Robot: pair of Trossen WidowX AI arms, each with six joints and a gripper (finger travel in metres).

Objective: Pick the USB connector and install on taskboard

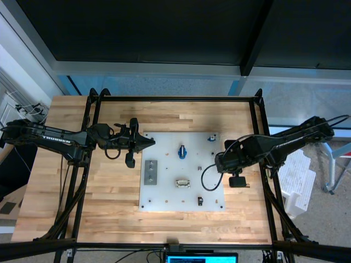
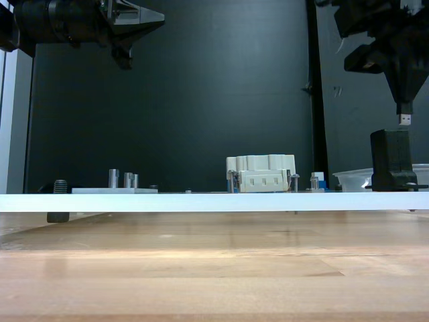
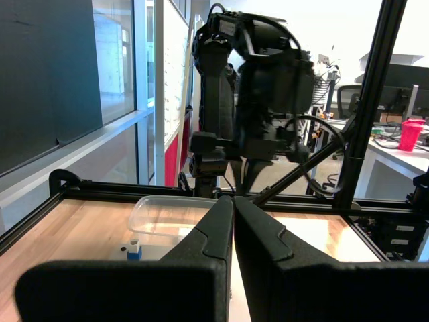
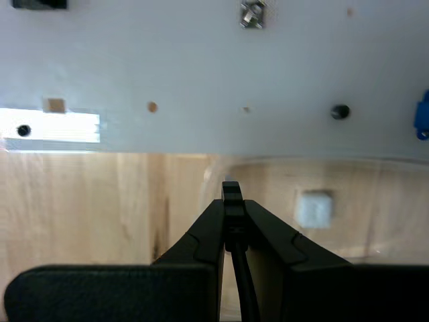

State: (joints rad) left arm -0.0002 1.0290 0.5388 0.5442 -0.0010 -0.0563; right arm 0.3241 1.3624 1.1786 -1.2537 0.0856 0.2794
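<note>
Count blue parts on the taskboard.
2: blue fitting at the taskboard's middle; small blue piece at its far right corner. Left gripper, shut, over its left edge; right gripper holds USB connector by its right edge.

We see the black USB connector (image 4: pixel 231 194), silver plug pointing down, pinched in the right gripper (image 4: pixel 232 206); the white taskboard (image 1: pixel 164 196) lies flat below, between it and the left gripper (image 1: pixel 149 142).

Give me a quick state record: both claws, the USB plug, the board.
left claw: shut, empty, high above far left corner of large flat white square taskboard
right claw: shut on small black USB connector, raised by taskboard's right edge
USB connector: silver tip down, not installed
</note>
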